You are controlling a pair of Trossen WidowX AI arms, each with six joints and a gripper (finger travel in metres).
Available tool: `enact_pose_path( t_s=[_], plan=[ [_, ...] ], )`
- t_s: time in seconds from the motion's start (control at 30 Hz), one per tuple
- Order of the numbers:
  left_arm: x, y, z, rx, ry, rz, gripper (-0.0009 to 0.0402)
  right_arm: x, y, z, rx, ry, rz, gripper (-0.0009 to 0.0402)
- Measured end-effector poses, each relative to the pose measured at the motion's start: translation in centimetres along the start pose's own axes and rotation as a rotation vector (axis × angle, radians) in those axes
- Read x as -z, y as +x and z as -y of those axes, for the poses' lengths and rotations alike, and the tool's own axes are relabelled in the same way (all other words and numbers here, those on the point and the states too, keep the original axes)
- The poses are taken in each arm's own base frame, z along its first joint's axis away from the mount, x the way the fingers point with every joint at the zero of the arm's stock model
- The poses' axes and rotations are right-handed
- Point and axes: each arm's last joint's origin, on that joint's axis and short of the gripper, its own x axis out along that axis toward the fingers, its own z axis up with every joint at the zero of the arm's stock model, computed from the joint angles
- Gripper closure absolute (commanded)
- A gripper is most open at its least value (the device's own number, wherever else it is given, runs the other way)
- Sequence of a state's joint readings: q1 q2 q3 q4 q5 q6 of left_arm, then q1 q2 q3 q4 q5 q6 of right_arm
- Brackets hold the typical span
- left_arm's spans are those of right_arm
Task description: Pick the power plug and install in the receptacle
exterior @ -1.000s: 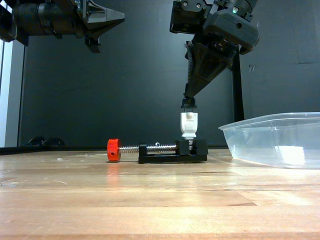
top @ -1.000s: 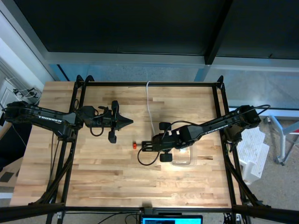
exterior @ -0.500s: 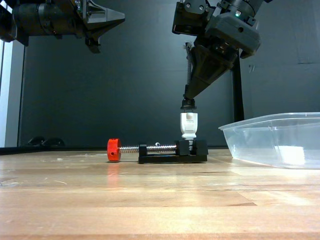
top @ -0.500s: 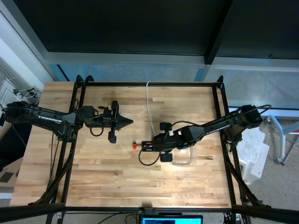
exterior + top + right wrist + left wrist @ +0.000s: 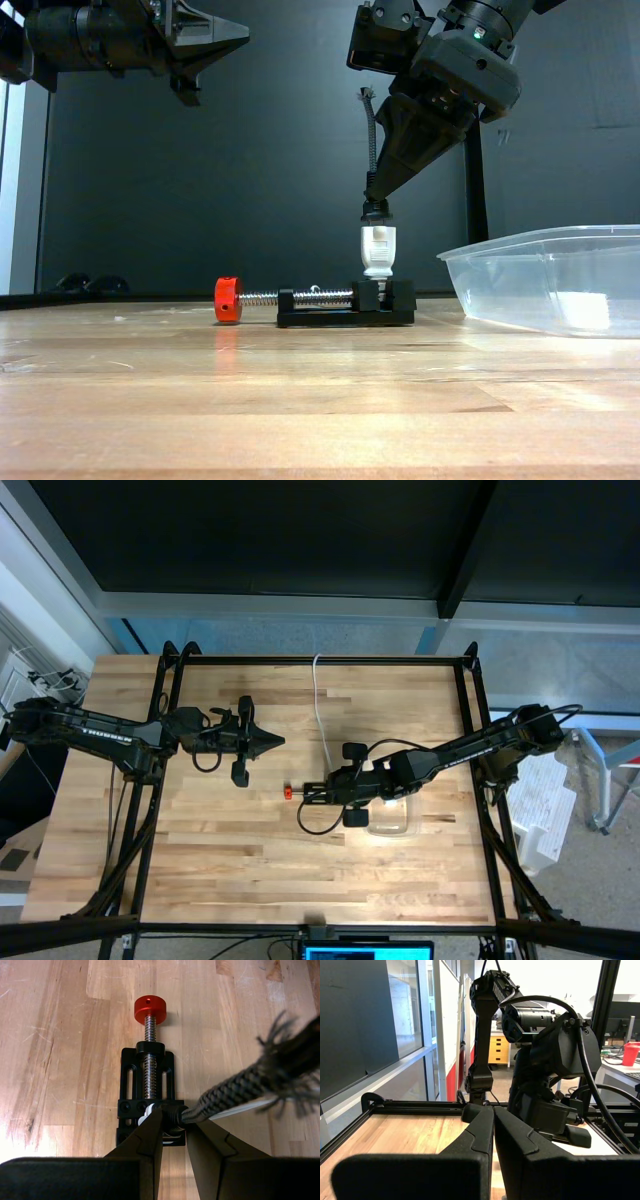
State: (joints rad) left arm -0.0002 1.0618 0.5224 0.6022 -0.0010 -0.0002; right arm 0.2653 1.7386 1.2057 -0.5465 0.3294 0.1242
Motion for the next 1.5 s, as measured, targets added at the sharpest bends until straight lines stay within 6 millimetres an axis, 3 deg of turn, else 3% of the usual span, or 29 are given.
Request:
enact_pose_path(
  t_s=[0.57, 1.03, 1.5],
  plan=[
    [0.0, 0.0, 0.0, 0.000, 0.000, 0.000, 0.0393, 1.1, 1.1, -0.3, -0.006, 0.013, 0.041, 0.0393],
    [0.0, 0.0, 0.0, 0.000, 0.000, 0.000, 0.0393, 1.7, 0.6, -0.1, -0.009, 0.019, 0.070, 0.0390],
    [0.0, 0.0, 0.0, 0.000, 0.000, 0.000, 0.0393, 1.1, -0.3, 0.0, -0.019, 0.013, 0.054, 0.0300]
  ],
)
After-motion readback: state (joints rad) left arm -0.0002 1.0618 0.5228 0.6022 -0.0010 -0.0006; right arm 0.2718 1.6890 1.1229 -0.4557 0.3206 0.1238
